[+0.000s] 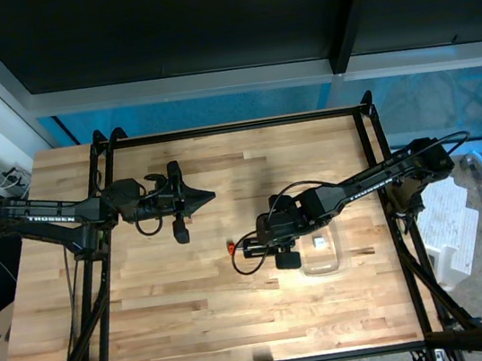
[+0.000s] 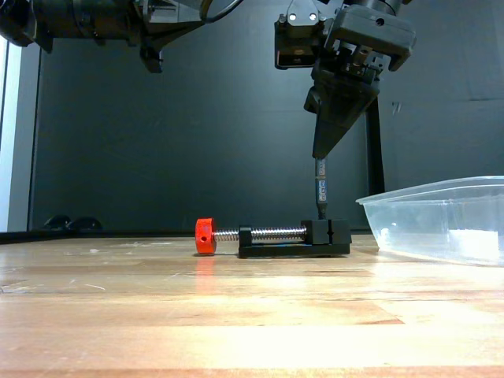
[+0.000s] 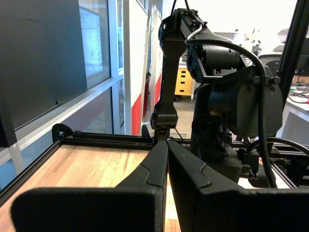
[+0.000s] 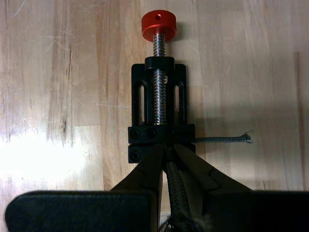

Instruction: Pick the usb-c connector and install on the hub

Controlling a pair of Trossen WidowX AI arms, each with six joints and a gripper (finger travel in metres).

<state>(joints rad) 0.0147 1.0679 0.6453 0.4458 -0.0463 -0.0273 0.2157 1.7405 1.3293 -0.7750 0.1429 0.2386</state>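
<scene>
- High view: the left arm lies stretched level over the table (image 1: 153,321), well to the left of the hub (image 1: 249,246). The left gripper (image 1: 210,196) points toward the middle. The right arm reaches in from the right edge with its wrist bent down, and the right gripper (image 1: 270,241) hangs over the hub's end away from the red knob (image 1: 231,247). A clear tray (image 1: 335,266) sits just right of the hub with a small white piece (image 1: 320,242) in it.
- Low view: the right gripper points straight down above the hub and is pinched on the usb-c connector (image 2: 320,189). The connector hangs upright, and its lower end reaches the top of the hub's black block. The hub lies flat on the table with its knob to the left.
- Left wrist view: the left gripper's fingers (image 3: 154,164) are pressed together with nothing between them.
- Right wrist view: the right gripper's fingers (image 4: 145,169) clamp a dark shaft right over the hub's block. A grey cord (image 4: 222,139) lies on the table, running out from the side of the block.
</scene>
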